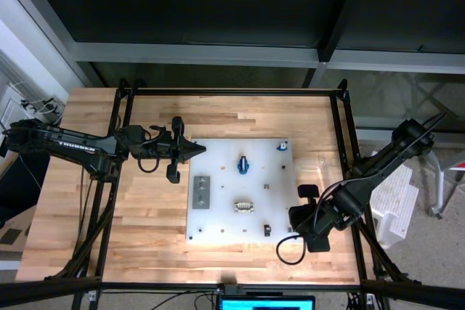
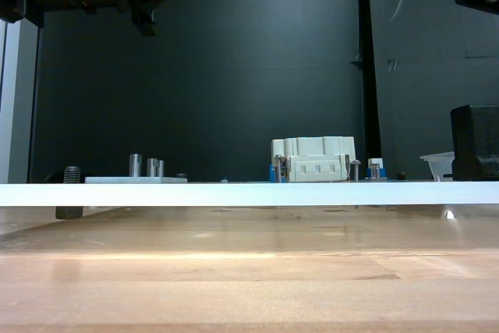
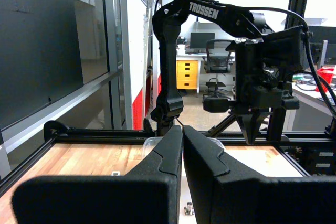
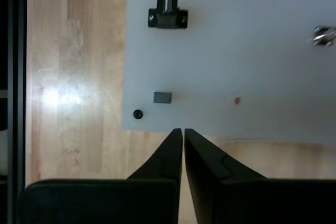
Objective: Pick the 16mm bar and install on taskboard
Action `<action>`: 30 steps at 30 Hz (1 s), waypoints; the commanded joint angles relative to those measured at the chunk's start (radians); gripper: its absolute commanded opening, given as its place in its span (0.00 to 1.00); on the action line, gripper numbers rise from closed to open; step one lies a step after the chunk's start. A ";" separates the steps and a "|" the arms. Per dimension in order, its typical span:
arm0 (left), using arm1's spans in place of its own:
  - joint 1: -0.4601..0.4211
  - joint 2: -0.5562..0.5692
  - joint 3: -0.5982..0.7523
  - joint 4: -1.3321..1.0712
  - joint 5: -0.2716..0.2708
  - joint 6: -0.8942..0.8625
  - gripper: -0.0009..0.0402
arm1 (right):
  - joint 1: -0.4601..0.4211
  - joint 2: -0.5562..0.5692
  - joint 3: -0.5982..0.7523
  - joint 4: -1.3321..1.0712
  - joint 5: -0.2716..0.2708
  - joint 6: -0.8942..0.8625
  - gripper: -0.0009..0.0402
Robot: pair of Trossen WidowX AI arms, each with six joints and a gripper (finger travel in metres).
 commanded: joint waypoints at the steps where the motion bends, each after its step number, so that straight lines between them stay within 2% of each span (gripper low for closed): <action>1: 0.000 0.000 0.000 0.000 0.000 0.000 0.02 | -0.013 -0.024 0.000 0.000 0.040 -0.030 0.02; 6: 0.000 0.000 0.000 0.000 0.000 0.000 0.02 | -0.061 -0.090 -0.003 0.002 0.054 -0.098 0.02; 9: 0.000 0.000 0.000 0.000 0.000 0.000 0.02 | -0.094 -0.139 -0.008 0.007 0.094 -0.137 0.02; 19: 0.000 0.000 0.000 0.000 0.000 0.000 0.02 | -0.294 -0.322 -0.097 0.148 0.093 -0.336 0.02; 22: 0.000 0.000 0.000 0.000 0.000 0.000 0.02 | -0.358 -0.375 -0.139 0.227 0.073 -0.409 0.02; 24: 0.000 0.000 0.000 0.000 0.000 0.000 0.02 | -0.403 -0.408 -0.169 0.291 0.032 -0.446 0.02; 28: 0.000 0.000 0.000 0.000 0.000 0.000 0.02 | -0.486 -0.465 -0.237 0.431 0.000 -0.499 0.02; 30: 0.000 0.000 0.000 0.000 0.000 0.000 0.02 | -0.523 -0.484 -0.270 0.494 -0.037 -0.526 0.02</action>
